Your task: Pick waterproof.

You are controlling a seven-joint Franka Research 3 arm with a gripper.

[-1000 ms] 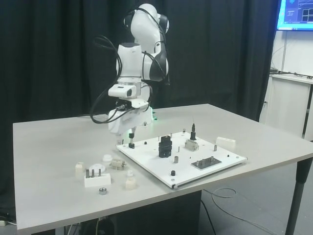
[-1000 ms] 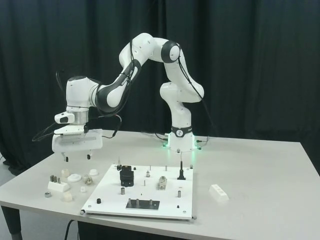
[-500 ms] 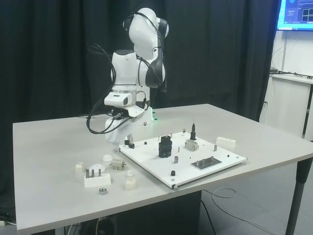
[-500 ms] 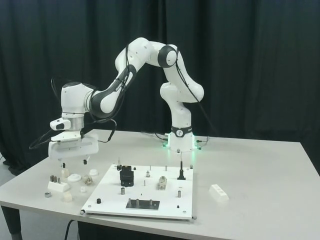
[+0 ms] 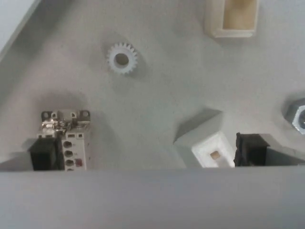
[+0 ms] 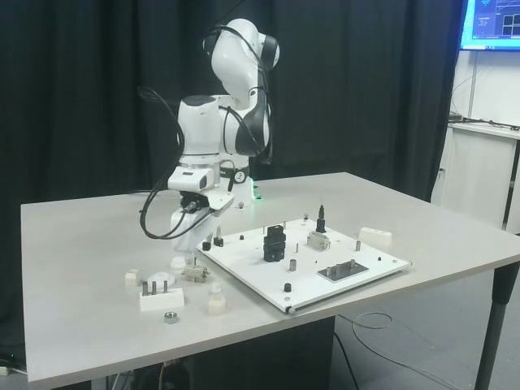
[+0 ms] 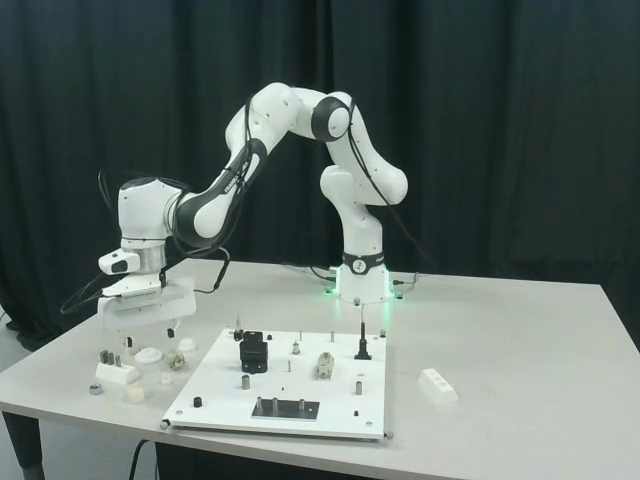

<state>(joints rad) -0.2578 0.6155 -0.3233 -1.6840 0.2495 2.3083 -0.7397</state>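
the arm has swung left off the white board [image 7: 330, 400] and dropped over the loose parts. the gripper [image 7: 150, 338] is empty, fingers [image 5: 250, 149] spread wide. the small connector [image 5: 64, 136] (probably the waterproof one) lies on the table beside one finger, not yet centred.

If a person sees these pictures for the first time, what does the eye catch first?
First the white robot arm, arching from its base at the back of the grey table down to a cluster of small white parts near the table's edge. Next, the white board with black fixtures beside that cluster. The black curtain behind makes everything stand out.
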